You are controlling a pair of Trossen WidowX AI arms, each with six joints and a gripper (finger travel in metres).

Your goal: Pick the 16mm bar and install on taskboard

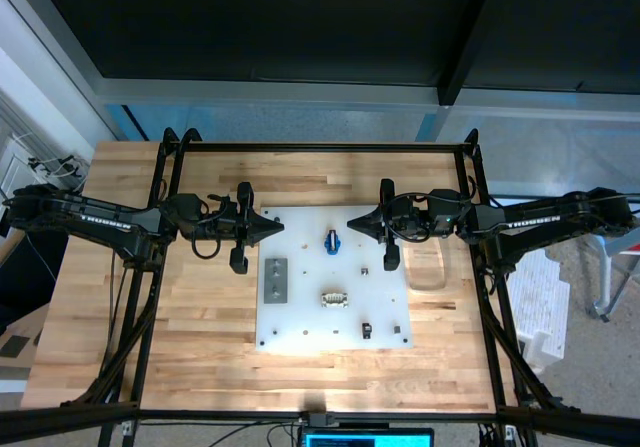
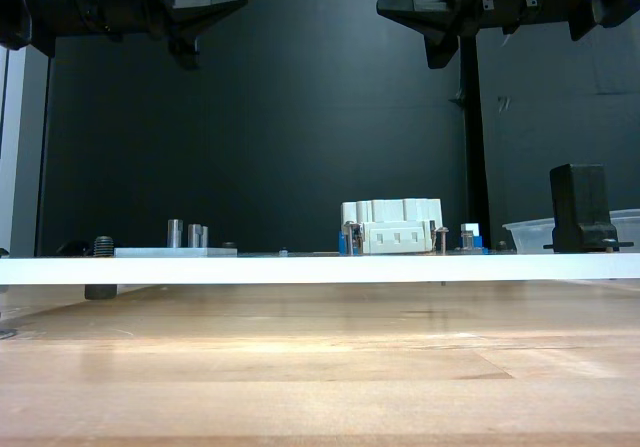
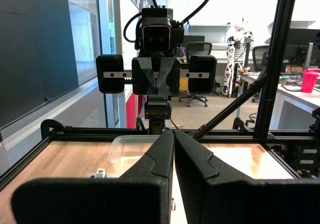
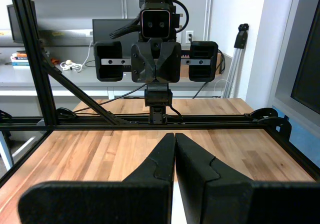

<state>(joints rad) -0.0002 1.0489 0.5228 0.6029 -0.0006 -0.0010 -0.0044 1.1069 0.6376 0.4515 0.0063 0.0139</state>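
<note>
The white taskboard (image 1: pixel 300 327) lies mid-table, carrying a blue fitting (image 1: pixel 332 240), a grey block (image 1: pixel 275 279) and a beige connector (image 1: pixel 335 298). Two tiny dark stubs stand on it, one (image 1: pixel 365 267) near the middle and one (image 1: pixel 397 321) toward the right edge; I cannot tell which is the 16mm bar. My left gripper (image 1: pixel 280 224) hovers high over the board's far left corner, shut and empty. My right gripper (image 1: pixel 350 224) faces it from the right, also shut and empty. Both sets of fingers (image 3: pixel 165 149) (image 4: pixel 165 151) are pressed together.
A clear plastic tray (image 1: pixel 430 264) rests off the board's right edge, under the right arm. A small black boxy part (image 1: pixel 367 329) stands near the board's front. A black frame (image 1: pixel 320 148) rims the table. In the low view both grippers (image 2: pixel 243 3) (image 2: pixel 380 7) hang well above the board.
</note>
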